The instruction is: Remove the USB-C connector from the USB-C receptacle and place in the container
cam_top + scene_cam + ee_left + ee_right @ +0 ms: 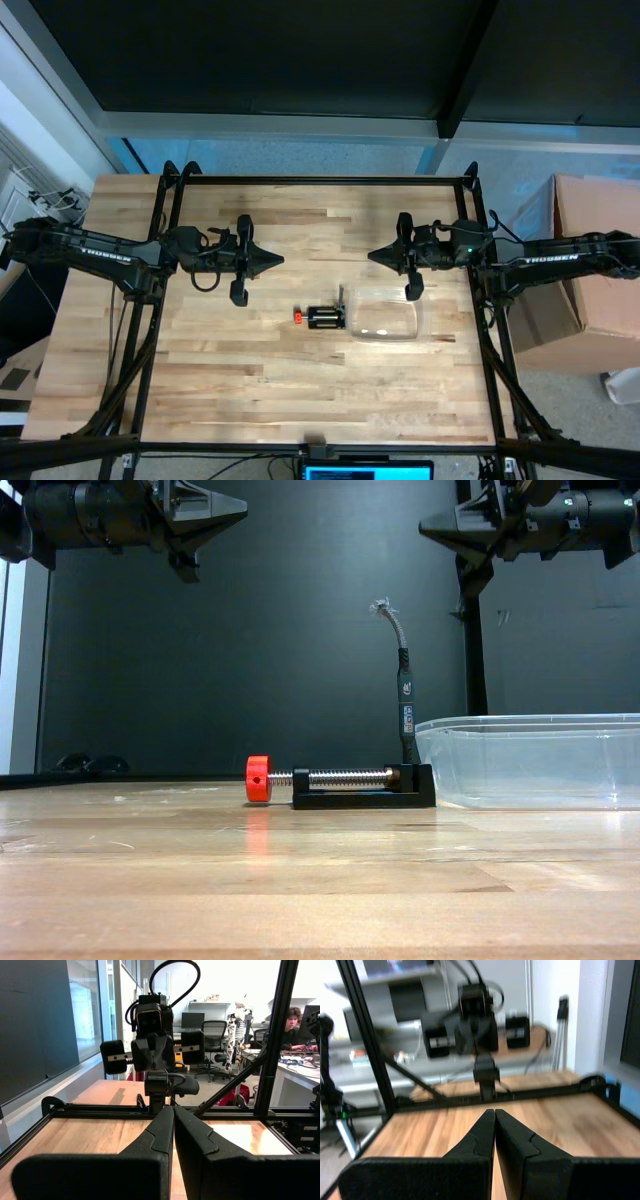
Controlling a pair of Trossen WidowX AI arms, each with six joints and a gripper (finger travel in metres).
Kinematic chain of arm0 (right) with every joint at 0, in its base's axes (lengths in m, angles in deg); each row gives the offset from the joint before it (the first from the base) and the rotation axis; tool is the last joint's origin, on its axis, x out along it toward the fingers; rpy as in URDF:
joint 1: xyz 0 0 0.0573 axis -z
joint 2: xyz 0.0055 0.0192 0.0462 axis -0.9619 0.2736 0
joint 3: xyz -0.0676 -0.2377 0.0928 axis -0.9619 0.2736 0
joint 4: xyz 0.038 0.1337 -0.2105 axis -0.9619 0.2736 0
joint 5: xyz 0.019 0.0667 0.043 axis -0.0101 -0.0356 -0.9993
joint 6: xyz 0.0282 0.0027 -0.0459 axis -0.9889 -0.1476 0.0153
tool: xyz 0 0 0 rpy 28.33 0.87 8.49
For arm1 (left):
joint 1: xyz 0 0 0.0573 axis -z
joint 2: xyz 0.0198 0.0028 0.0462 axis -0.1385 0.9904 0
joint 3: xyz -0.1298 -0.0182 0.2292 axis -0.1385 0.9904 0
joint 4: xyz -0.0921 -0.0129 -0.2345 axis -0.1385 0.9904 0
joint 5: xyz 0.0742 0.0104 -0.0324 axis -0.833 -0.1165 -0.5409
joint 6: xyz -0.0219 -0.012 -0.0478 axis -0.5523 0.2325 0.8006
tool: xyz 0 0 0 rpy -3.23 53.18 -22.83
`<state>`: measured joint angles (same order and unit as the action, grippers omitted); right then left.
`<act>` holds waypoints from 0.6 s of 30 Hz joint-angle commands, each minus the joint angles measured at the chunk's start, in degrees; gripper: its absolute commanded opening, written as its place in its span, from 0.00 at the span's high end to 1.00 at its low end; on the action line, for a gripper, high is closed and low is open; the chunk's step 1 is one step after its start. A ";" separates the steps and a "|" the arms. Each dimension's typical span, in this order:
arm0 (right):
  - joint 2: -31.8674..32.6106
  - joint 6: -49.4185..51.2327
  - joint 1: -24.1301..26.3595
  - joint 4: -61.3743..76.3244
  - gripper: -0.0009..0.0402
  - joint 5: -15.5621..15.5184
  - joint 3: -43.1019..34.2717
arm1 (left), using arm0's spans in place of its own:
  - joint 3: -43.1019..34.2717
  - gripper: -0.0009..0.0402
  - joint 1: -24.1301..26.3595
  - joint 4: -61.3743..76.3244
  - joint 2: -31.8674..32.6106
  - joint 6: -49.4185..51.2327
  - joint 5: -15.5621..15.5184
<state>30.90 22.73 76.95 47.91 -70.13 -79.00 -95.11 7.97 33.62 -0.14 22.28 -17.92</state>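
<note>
While both arms hang high above the wooden table (250, 380), the USB-C connector (407, 708) stands upright in its seat, apparently fully plugged in, with its short braided cable stub curling up and to the left. Its plug end goes down into the end block of a small black vise (365, 785) with a red knob (258, 778). The vise presumably clamps the receptacle so that it stays put during a pull; the receptacle itself is hidden inside the block.

A clear plastic container (530, 760) sits just beside that end of the vise, on the right arm's side, which makes for a short carry once the connector is free.

The left gripper (278, 260) points inward from the left. Its fingers (165, 1130) are pressed together, holding nothing. The right gripper (372, 256) mirrors it from the right, fingers (485, 1132) likewise pressed together and empty. Both tips are well above and behind the vise, apart from everything on the table. No step of the removal has begun.
</note>
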 commanded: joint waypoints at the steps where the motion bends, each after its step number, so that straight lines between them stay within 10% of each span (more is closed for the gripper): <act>1: 0.85 0.55 -1.90 11.17 0.98 0.48 -4.57 | 0.00 0.98 0.00 0.00 0.02 0.00 0.02; 18: 22.62 -2.60 -15.37 60.39 0.98 9.09 -37.20 | 0.00 0.98 0.00 0.00 0.02 0.00 0.02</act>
<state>51.62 20.35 62.29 105.99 -61.04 -113.97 -95.11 7.97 33.64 -0.12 22.28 -17.90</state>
